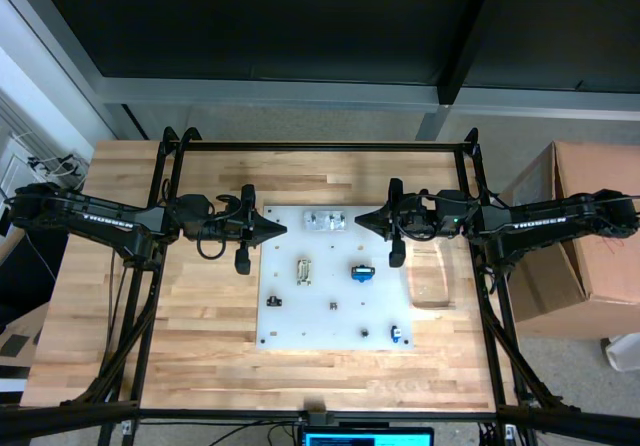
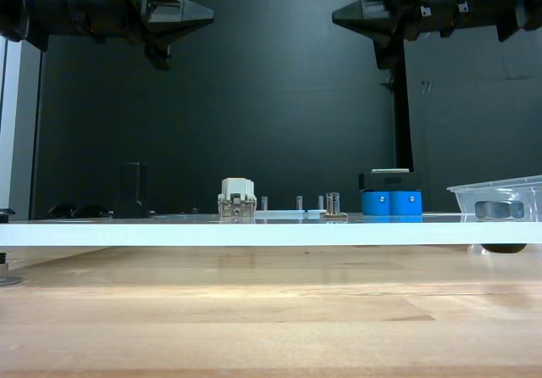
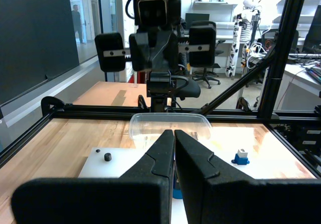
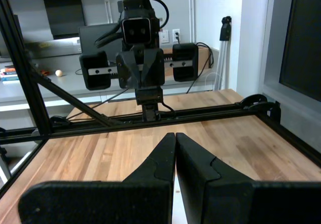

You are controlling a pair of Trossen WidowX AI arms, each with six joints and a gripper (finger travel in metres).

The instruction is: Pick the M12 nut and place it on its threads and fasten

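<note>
Two black grippers hang high above the flat white task board (image 1: 300, 316), tips facing each other. The left gripper (image 1: 284, 229) and the right gripper (image 1: 357, 219) are both clenched on nothing. The small silver nut (image 2: 500, 210), held by neither, shows well below the right gripper, in line with the clear plastic tray (image 2: 464, 198). Whether it sits on its stud, I cannot tell.

Left arm (image 1: 60, 209) and right arm (image 1: 575, 211): matte black, white TROSSEN lettering (image 1: 101, 221), looped cables (image 1: 208, 249). Left gripper (image 1: 281, 229) and right gripper (image 1: 361, 219) are pointy black wedges.
</note>
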